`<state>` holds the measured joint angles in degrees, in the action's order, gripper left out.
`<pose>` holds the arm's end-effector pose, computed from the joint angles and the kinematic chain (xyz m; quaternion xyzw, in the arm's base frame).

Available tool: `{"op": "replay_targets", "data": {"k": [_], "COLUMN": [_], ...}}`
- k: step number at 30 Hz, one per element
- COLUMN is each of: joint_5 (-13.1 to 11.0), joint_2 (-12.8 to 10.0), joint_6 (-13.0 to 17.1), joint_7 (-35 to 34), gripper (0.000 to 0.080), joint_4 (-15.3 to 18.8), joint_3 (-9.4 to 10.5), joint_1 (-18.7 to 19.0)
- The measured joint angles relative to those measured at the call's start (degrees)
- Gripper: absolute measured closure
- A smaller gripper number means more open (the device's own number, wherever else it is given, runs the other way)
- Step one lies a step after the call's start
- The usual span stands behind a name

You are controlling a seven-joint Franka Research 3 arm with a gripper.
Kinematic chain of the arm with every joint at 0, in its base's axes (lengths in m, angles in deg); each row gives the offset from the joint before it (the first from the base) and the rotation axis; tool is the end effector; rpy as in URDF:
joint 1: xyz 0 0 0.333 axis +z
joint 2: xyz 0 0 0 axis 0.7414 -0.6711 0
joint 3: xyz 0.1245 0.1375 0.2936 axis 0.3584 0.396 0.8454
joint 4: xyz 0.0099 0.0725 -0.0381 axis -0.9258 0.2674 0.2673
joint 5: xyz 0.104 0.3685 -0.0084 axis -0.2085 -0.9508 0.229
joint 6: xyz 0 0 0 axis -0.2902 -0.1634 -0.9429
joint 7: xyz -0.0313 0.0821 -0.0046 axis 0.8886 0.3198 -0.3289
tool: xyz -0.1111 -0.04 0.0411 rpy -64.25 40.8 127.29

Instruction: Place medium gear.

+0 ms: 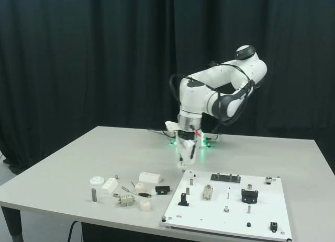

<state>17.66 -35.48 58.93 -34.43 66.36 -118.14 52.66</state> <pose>0.4287 0.1013 0.2472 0.5636 -0.8227 0.0672 0.0316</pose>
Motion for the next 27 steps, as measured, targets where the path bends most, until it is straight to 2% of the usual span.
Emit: {"op": "replay_targets", "data": {"k": [6, 13, 27], "joint_5": [-1.5, -5.0, -10.4], "joint_2": [0.0, 0.0, -0.6], "joint_6": [-0.7, -2.4, -2.5], "joint_7": [5.1, 9.9, 16.1], "gripper": [0.0524, 0.0524, 0.0524], "joint_4": [0.0, 0.0, -0.3], "joint_3": [0.61, 2.17, 5.71], "joint_1": [-4.4, -8.2, -11.9]}}
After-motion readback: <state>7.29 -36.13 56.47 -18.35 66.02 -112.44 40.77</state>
